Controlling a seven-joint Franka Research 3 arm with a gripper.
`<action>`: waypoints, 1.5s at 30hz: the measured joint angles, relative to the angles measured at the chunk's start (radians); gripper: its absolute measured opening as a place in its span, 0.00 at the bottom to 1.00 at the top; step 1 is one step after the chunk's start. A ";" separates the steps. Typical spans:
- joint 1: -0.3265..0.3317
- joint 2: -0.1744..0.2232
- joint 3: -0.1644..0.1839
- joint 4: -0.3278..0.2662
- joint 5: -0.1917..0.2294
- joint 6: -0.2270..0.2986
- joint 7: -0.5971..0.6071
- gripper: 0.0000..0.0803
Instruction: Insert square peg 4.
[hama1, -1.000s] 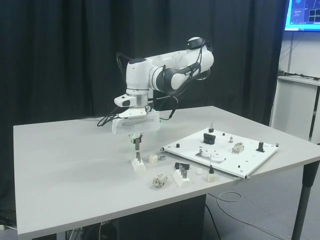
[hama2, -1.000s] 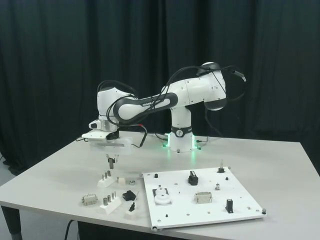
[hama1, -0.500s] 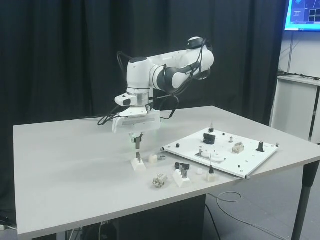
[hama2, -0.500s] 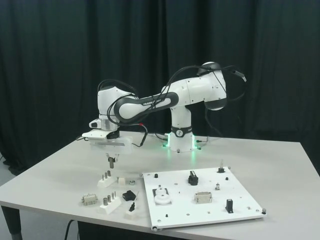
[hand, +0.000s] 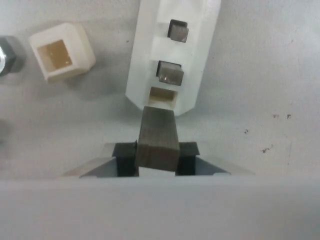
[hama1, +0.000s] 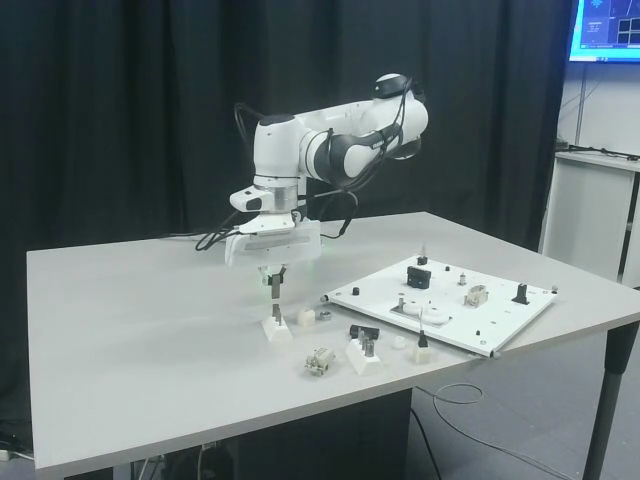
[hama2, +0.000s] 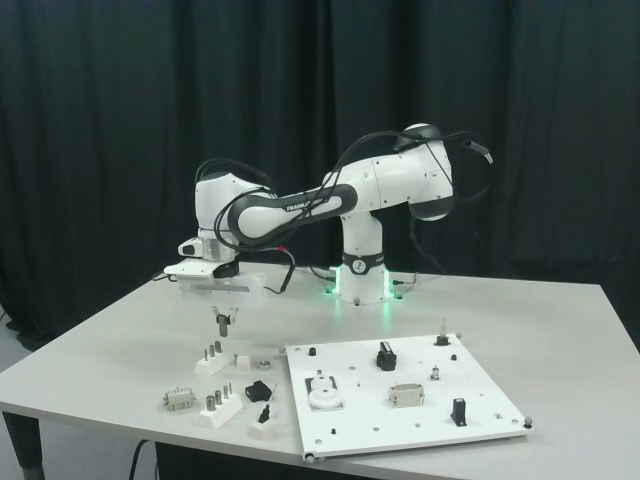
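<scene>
Wrist view: the tool (hand: 157, 159) is clenched on the peg (hand: 158, 137), lifted just above the holder's (hand: 172, 55) empty end slot. First room view: peg (hama1: 274, 286) hangs over the holder (hama1: 276, 327), open bench (hama1: 130, 320) around. Second room view: board (hama2: 400, 400) well apart.

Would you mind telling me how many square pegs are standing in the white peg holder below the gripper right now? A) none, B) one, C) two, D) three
C: in the wrist view the white peg holder carries two seated pegs and one empty square slot, while the gripper holds the square peg above that slot.
</scene>
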 joint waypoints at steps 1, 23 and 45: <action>0.000 0.000 0.000 0.000 0.000 0.000 0.000 0.19; 0.020 -0.003 -0.017 0.001 0.000 -0.010 0.024 0.19; 0.161 -0.016 -0.094 0.007 0.000 -0.098 0.233 0.19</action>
